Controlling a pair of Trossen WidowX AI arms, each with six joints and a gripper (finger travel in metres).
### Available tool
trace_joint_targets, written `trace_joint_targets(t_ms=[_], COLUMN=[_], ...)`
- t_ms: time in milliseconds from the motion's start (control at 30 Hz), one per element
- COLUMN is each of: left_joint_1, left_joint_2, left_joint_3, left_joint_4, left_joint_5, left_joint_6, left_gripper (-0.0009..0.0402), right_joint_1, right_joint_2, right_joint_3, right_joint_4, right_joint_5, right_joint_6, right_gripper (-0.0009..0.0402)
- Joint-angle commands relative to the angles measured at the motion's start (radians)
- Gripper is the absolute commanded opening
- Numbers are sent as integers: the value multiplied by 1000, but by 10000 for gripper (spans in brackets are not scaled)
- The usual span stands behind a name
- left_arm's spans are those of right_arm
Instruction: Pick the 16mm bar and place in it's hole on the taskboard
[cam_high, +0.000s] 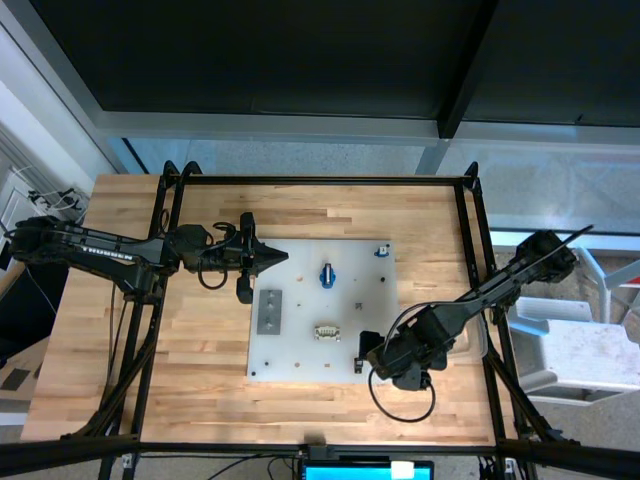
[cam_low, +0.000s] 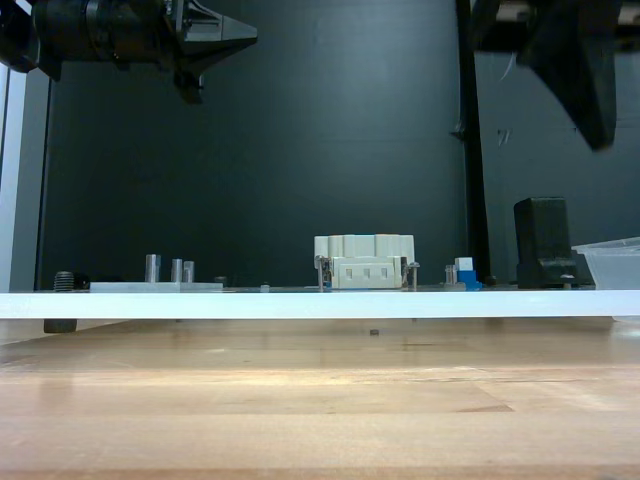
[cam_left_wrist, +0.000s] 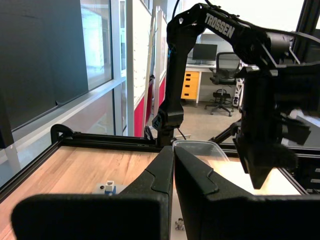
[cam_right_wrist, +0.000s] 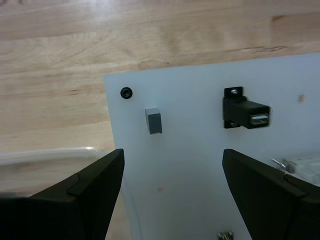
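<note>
Wrist views: left gripper pinched, right gripper agape, empty over taskboard; bar unlocated

Left gripper and right gripper hang above taskboard.

Both arms are matt black all over. The left arm is a slim boxy link w/ white TROSSEN lettering along its side. It has fatter rounded joint housings toward the wrist & a thin black cable curling under it. At its end is the left claw: two black wedge fingers, broad at the base, tapering to a sharp tip, w/ smooth flat faces. The right arm has the same black build, w/ a long thin link & a chunky wrist block. The left wrist view shows the same white TROSSEN mark on it. A black cable loop comes off the wrist. At its end, the right claw has the same dull black wedge fingers w/ bevelled edges.
</note>
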Motion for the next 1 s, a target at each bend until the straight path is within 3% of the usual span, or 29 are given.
trace_joint_targets(t_ms=[33,1000], left_joint_1=[0,0], left_joint_2=[0,0], left_joint_3=[0,0], left_joint_4=[0,0], left_joint_5=[0,0], left_joint_6=[0,0], left_gripper=[0,0], right_joint_1=[0,-3], right_joint_2=[-10,-20], right_joint_3=[28,63], right_joint_4=[-23,-100], right_joint_5=[17,16], right_joint_6=[-1,-1], right_gripper=[275,275])
